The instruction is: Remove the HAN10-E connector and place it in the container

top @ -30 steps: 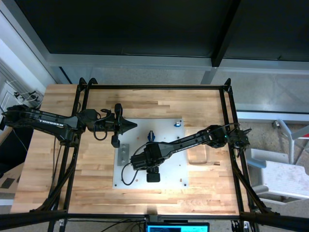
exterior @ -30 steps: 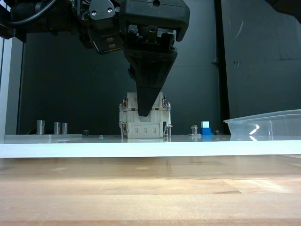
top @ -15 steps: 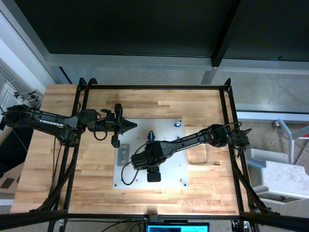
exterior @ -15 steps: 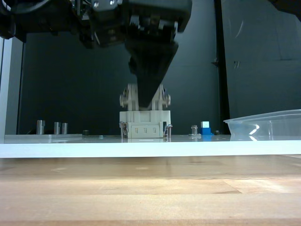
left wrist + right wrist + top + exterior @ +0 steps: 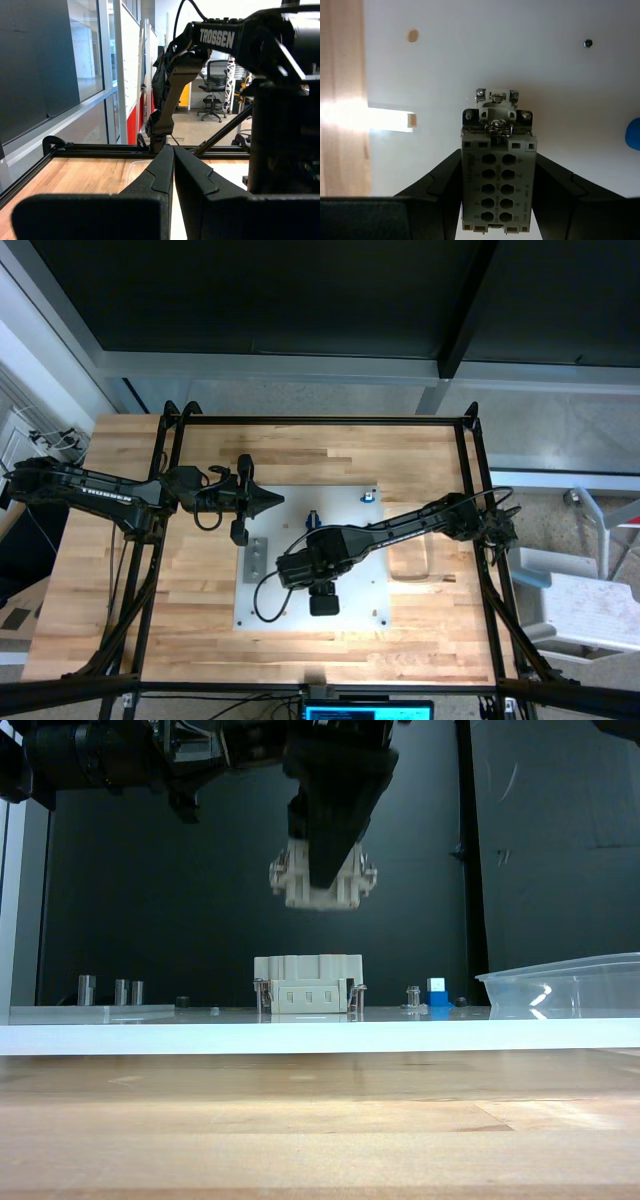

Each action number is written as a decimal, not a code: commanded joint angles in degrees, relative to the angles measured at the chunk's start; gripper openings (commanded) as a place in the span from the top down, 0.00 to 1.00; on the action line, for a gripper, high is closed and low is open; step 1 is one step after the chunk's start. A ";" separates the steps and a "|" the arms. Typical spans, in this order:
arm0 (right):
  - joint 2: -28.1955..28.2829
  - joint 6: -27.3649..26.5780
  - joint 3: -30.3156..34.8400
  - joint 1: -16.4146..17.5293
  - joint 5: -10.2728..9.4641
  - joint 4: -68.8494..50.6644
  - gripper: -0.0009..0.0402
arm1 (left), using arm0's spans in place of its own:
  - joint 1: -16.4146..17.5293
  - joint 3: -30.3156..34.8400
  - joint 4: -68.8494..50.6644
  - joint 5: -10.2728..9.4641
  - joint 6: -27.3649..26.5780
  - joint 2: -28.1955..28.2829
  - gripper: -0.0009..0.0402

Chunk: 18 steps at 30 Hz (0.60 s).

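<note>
Left gripper (image 5: 266, 501) is parked over the far left edge of the white board (image 5: 262, 618). It is well apart from the work, its fingers are seen pressed together in the left wrist view, and nothing is held.

Right gripper (image 5: 325, 860) is hung over the middle of the board, pointing down. It is clamped on the HAN10-E connector (image 5: 322, 887), and in the right wrist view the block is pinched between the two fingers (image 5: 442, 177) with its pin holes facing the camera.

The connector is held in the air, straight under the gripper body. An open gap is seen between it and the beige base housing (image 5: 307, 986) directly below the gripper. The housing is left seated on the board, and no contact between the two parts is seen.

Removal is judged done, since the connector is free of its mount. The grip looks square and no tilt is noted.

The container (image 5: 566, 982) is sat off to the right of the right gripper and lower down, apart from it. Nothing is visible inside it.

Left to do, as judged:
- Carry the connector rightward over the container rim.
- Lower it inside.
- Open the fingers.

Placement is not yet started, so the task is put at roughly halfway.
</note>
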 commanded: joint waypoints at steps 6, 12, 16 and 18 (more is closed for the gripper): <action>-2.82 -0.22 -0.02 -0.04 0.11 -2.71 0.98 | 0.02 0.02 0.00 0.02 0.00 0.00 0.98; -5.29 -1.27 -0.63 -0.04 0.13 -4.07 0.98 | 0.00 0.02 0.00 0.02 0.02 0.02 0.98; -7.78 -1.46 -3.58 -0.07 0.13 -3.91 0.98 | 0.00 0.02 0.00 0.02 0.00 0.00 0.98; -9.40 -1.49 -5.73 -0.17 0.13 -3.85 0.98 | 0.00 0.02 0.00 0.02 0.00 0.00 0.98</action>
